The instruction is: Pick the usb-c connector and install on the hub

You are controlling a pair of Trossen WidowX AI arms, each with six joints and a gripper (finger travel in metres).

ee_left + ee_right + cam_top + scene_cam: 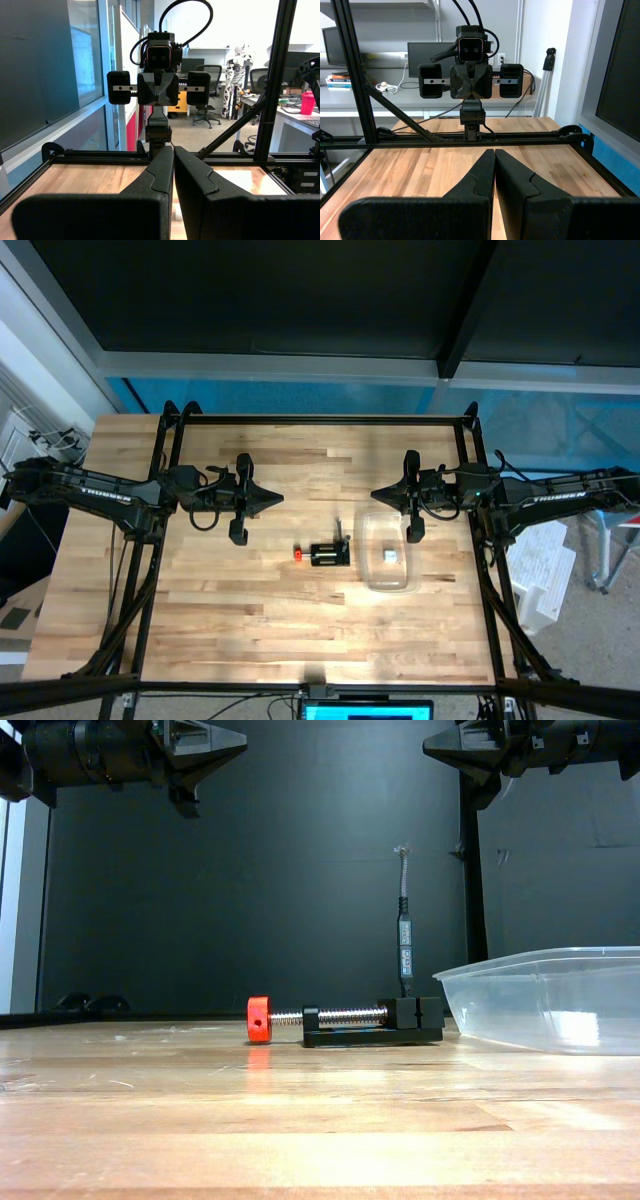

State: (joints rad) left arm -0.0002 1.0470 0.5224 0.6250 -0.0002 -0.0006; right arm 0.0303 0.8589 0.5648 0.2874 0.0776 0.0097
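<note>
**Counter [230, 625], read from the near edge to the far edge.** Nearest you sits 1 clear tray [378, 575]. It holds 1 small pale piece, judged to be the usb-c connector [390, 556], though it is too small to confirm.

Just beside the tray, toward the left arm, lies 1 hub [328, 554]. Its long axis runs left to right, and its red tip [259, 1019] points to the left arm's side. From the hub's black end, 1 thin cord [403, 935] rises upright.

Farther back and well above the counter hang 2 tools, tips facing each other: the left tool [173, 150] and the right tool [495, 151]. Each has its fingers pressed together and holds nothing.

The connector lies below the right tool and nearer to you, while the left tool is well apart from it. Judge the right arm to have the shorter reach. Its tool must spread before it descends.
</note>
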